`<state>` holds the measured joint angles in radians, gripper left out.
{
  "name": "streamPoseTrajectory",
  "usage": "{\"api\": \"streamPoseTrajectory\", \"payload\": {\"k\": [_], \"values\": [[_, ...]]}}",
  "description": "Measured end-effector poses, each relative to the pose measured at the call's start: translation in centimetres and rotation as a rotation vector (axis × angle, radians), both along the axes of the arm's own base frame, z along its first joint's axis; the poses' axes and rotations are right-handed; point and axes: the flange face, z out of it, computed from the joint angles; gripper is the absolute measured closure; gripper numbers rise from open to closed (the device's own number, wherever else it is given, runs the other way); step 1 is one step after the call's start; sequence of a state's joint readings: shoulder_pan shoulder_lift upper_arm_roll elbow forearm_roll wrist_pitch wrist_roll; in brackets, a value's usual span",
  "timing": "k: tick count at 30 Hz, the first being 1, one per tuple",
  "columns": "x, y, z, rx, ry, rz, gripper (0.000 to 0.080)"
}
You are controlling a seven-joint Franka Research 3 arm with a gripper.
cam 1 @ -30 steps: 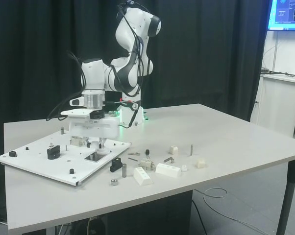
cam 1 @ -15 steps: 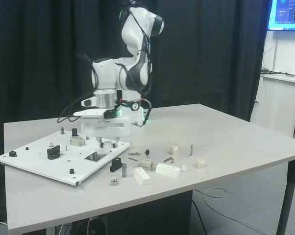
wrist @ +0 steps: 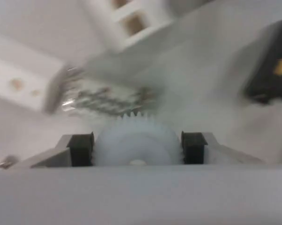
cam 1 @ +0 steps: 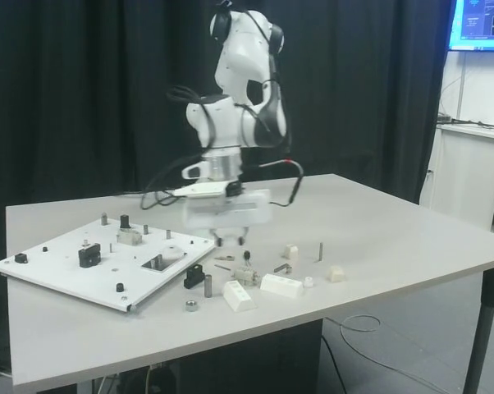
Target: Place medium gear.
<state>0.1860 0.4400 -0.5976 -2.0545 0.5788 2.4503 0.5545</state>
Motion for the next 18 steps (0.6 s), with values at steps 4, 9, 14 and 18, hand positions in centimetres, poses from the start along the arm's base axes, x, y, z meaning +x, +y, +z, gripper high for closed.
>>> {"api": "streamPoseTrajectory", "payload": {"k": [4, 9, 14, 18], "values": [[1.1, 3.2, -0.2, 0.01, 0.008, 0.011, 0.0403], [2.2, 7.4, -0.4, 0.017, 0.016, 0.035, 0.0403], [3.3, 11.7, -0.5, 0.018, 0.016, 0.046, 0.0403], [4.0, 15.1, -0.6, 0.014, 0.007, 0.055, 0.0403]]}}
